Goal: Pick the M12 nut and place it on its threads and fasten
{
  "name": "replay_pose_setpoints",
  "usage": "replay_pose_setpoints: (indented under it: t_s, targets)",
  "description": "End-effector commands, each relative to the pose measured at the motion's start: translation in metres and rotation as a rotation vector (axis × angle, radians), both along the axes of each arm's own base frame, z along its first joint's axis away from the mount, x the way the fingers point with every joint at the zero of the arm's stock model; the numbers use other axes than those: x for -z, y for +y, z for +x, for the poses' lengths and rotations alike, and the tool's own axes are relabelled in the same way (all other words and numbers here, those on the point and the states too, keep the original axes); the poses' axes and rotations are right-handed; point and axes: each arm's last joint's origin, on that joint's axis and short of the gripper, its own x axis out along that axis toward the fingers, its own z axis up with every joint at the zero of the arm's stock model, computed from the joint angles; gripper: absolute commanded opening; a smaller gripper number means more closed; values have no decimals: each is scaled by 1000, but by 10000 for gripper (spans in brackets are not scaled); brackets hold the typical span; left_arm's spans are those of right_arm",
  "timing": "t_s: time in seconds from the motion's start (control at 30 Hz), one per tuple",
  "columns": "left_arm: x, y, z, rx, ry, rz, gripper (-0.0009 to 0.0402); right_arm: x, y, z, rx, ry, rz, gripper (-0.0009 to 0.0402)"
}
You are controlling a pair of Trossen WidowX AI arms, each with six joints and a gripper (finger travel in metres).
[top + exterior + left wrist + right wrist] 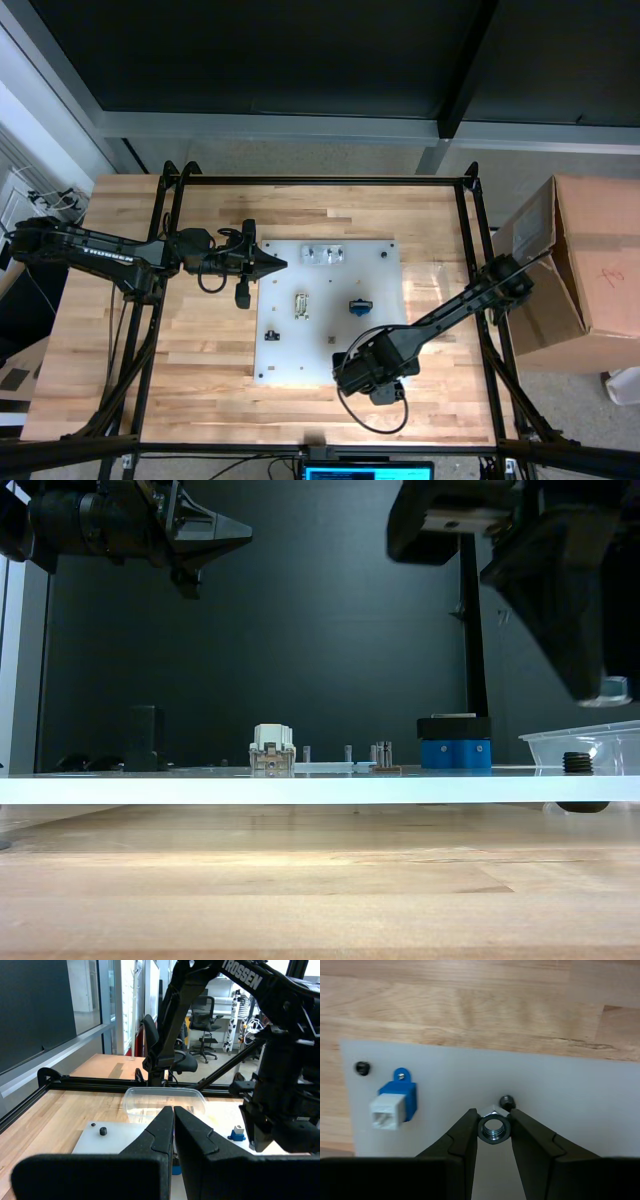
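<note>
Right claw [492, 1129]: clamped on the M12 nut [493, 1128], raised over the near right edge of the white board [300, 360].
M12 nut: held flat between the fingers, in the air, clear of its seat.
Stud [578, 763]: bare, ribs showing, below and just beside the nut.
Left claw [173, 1116]: fingers pressed together, holding nothing, raised over the board's far left edge.

We see the silver nut [493, 1128] gleaming in the black right gripper [493, 1120], above the white board [580, 1095] at its near right. The stud [578, 763] is black and ribbed. There is a blue block [393, 1105] with a white face. The left gripper [173, 1115] at the board's far left is black too. The table [200, 350] shows pale wood in streaky planks. The tray [165, 1102] is clear, and the box [570, 270] at the right is brown cardboard.
</note>
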Motion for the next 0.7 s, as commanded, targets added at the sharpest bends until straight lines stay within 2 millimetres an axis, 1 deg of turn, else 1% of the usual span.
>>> replay_pose_setpoints:
  t_s: [0.03, 0.37, 0.7]
  targets:
    - [0, 0, 0, 0, 0, 0, 0, 2, 1, 2, 1, -5, 3, 30]
    - [0, 0, 0, 0, -1, 0, 0, 5, 0, 3, -19, -10, 3, 29]
    - [0, 0, 0, 0, -1, 0, 0, 7, -7, 6, -11, -8, 1, 30]
